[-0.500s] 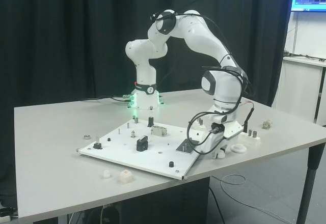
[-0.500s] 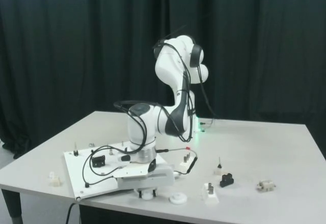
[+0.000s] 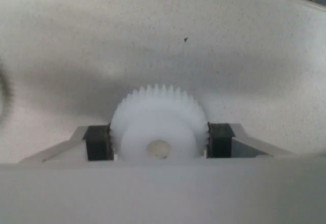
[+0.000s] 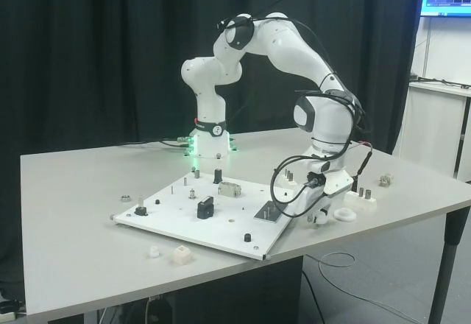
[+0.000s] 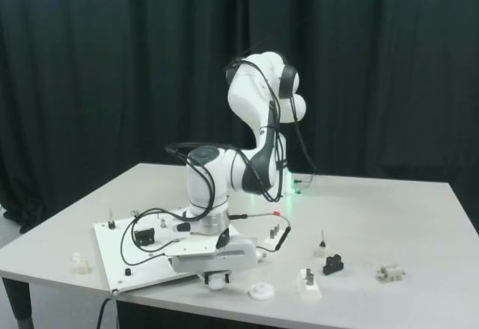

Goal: Insert medium gear.

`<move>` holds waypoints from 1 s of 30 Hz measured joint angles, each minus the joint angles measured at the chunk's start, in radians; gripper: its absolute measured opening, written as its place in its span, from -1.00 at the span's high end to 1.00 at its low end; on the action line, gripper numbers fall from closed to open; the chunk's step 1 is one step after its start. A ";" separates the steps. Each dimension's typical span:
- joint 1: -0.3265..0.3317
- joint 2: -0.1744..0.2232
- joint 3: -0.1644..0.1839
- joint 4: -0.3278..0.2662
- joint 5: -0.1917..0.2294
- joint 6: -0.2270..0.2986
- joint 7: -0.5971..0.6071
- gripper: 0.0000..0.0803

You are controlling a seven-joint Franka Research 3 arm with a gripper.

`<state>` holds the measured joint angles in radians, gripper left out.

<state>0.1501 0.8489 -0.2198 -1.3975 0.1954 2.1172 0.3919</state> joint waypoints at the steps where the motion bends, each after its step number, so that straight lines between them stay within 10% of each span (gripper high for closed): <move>1: 0.000 0.000 0.000 0.001 0.000 0.000 0.000 0.00; 30: 0.000 -0.006 -0.045 0.008 -0.005 -0.008 0.042 0.00</move>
<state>0.1500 0.8428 -0.2645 -1.3890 0.1901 2.1095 0.4338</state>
